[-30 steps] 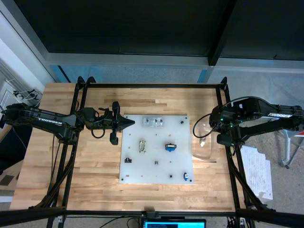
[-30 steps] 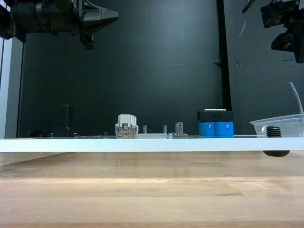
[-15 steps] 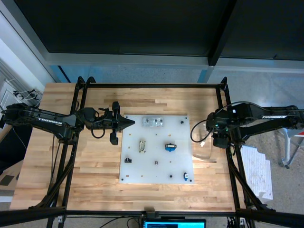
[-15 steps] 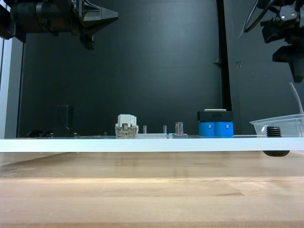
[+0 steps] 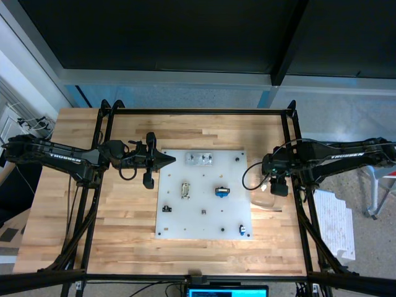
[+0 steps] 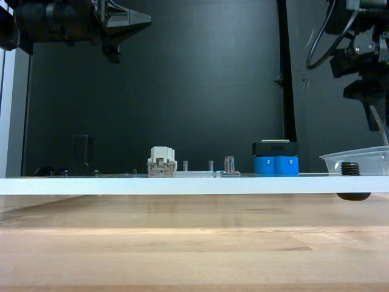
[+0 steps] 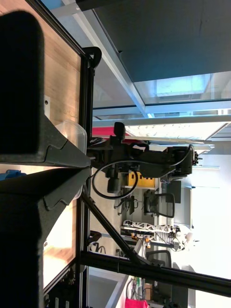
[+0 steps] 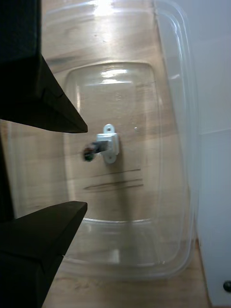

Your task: Pick the RJ45 connector and install on taskboard

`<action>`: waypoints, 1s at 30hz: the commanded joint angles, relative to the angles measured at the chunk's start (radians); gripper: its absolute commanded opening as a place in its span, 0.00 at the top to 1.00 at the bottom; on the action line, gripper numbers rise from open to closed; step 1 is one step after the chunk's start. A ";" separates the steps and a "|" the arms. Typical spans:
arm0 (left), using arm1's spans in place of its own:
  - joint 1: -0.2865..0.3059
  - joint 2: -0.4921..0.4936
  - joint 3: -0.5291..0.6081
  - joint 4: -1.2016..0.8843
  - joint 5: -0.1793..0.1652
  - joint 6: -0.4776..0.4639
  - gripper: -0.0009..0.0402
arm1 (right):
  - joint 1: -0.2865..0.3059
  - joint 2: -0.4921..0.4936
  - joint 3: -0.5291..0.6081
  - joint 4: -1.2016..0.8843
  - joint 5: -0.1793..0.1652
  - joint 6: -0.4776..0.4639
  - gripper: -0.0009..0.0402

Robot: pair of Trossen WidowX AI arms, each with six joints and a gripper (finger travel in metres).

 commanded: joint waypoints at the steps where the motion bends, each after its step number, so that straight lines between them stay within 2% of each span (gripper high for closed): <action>1: 0.000 0.000 0.000 0.000 0.000 0.000 0.98 | 0.005 0.008 -0.026 0.029 -0.010 0.002 0.50; 6: 0.000 0.000 0.000 0.000 0.000 0.000 0.98 | 0.009 0.034 -0.023 0.034 -0.012 0.002 0.50; 11: 0.000 0.000 0.000 0.000 0.000 0.000 0.98 | 0.014 0.047 -0.032 0.055 -0.035 0.010 0.50; 19: 0.000 0.000 0.000 0.000 0.000 0.000 0.98 | 0.018 0.047 -0.040 0.058 -0.034 0.080 0.50; 30: 0.000 0.000 0.000 0.000 0.000 0.000 0.98 | 0.025 0.047 -0.080 0.114 -0.026 0.068 0.50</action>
